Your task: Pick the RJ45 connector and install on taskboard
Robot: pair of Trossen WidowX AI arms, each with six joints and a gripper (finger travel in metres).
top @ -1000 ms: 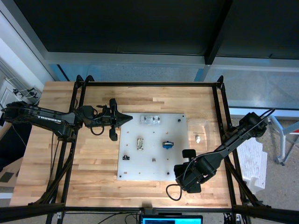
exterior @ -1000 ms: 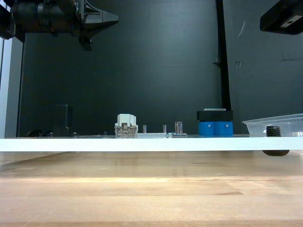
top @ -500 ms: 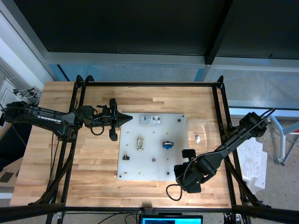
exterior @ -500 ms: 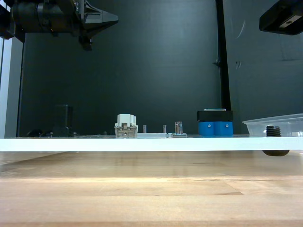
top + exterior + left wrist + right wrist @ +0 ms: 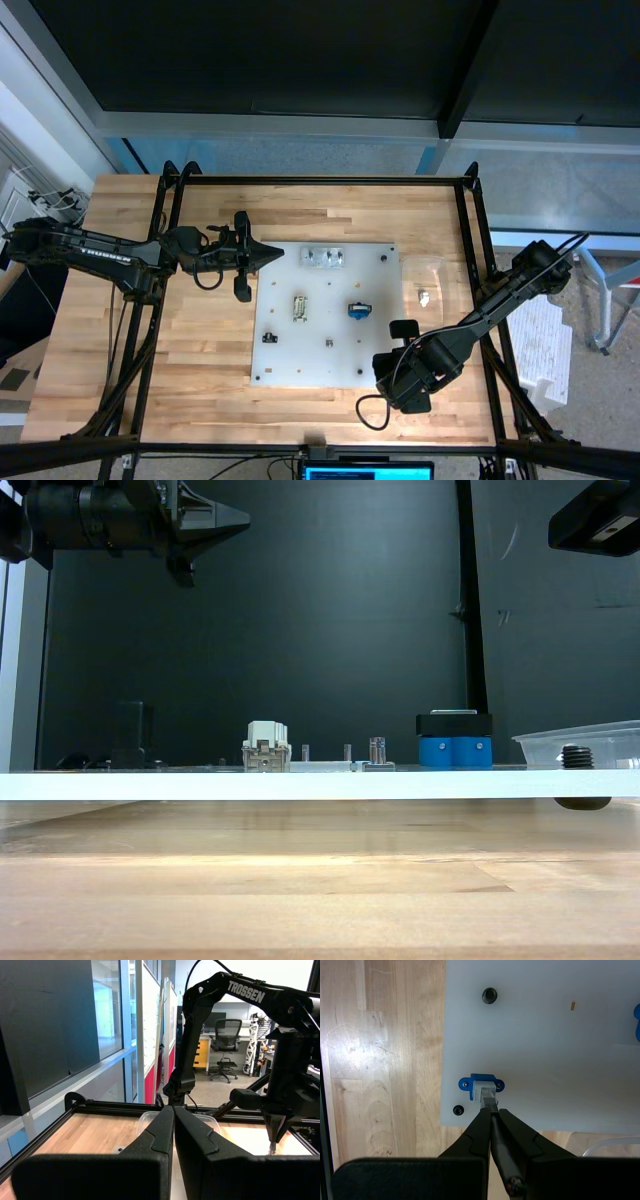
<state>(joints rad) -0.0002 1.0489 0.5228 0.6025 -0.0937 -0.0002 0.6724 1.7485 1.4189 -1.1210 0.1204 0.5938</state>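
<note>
I see the left gripper hanging above the bench, just off the far-left corner of the white board. It lies level and points right, with its fingers pressed together.

The right gripper is over the board's near-right corner, pointing straight down. Its fingers pinch a thin dark stem. The small pale plug at the end of that stem pokes out past the fingertips.

From the right wrist camera, the plug lines up with a blue bracket fixed close to that corner, beside a black screw. I cannot tell whether the plug touches the bracket or hangs above it.

A clear tray sits on the bench just beside the board's right edge, toward the far side. One small pale piece lies in it. Another blue part stands nearer the middle of the board.
</note>
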